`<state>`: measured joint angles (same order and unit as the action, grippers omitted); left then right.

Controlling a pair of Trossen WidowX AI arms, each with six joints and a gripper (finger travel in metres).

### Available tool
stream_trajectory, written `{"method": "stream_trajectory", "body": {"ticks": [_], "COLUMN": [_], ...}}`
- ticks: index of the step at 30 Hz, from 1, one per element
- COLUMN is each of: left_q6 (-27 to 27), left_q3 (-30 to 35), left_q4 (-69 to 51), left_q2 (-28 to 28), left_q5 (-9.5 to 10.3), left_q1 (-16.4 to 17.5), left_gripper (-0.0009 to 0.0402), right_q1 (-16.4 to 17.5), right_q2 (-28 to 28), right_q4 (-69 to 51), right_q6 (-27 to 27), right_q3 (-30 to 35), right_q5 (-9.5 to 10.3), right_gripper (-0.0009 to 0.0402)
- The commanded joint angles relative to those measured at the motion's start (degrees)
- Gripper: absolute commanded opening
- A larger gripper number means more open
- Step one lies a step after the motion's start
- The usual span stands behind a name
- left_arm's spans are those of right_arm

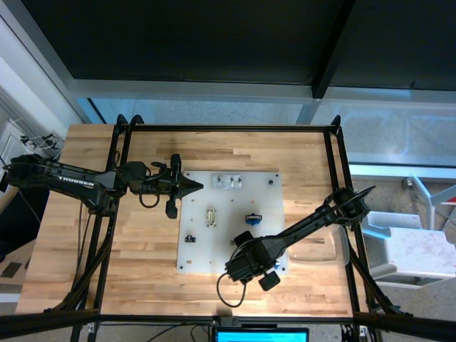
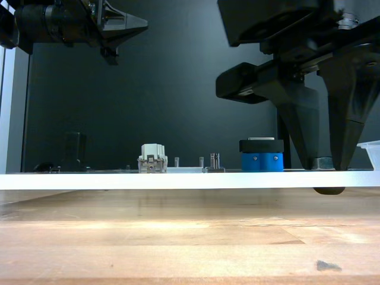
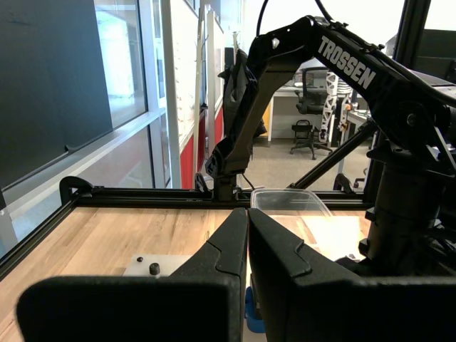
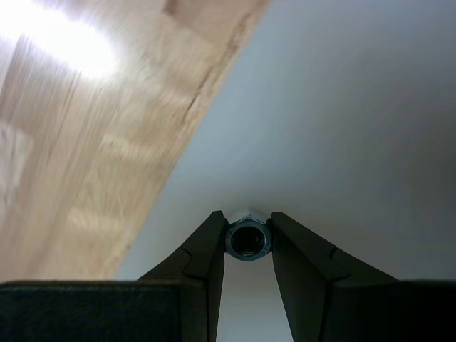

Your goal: Unfasten the M12 fastener and place in the container

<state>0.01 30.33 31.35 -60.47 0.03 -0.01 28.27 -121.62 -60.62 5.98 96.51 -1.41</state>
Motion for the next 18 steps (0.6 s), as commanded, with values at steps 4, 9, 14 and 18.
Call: {"method": "stream_trajectory", "body": {"ticks": [4,9,14,18], "left_q6": [0.0,0.0,0.0,0.0], "left_q3": [0.0,0.0,0.0,0.0], "left_q4": [0.02,0.02,0.02,0.02], "left_q2": [0.0,0.0,0.0,0.0], "left_q5": [0.0,0.0,0.0,-0.02], "left_q1": [0.0,0.02,0.0,0.0], "left_gripper": [0.0,0.0,0.0,0.0], "right_q1": [0.02,0.04,0.07,0.07], "right_q2": [0.13,0.13,0.13,0.13], "right_q4": [-0.11,-0.09,0.39,0.72], "right_q6": [16.7,28.48,40.13,47.25], "right_q3": [0.07,0.07,0.07,0.07], "right_q5": [-0.07,-0.07,-0.11,-0.59], "right_gripper": [0.0014,0.0014,0.0014,0.0014]}}
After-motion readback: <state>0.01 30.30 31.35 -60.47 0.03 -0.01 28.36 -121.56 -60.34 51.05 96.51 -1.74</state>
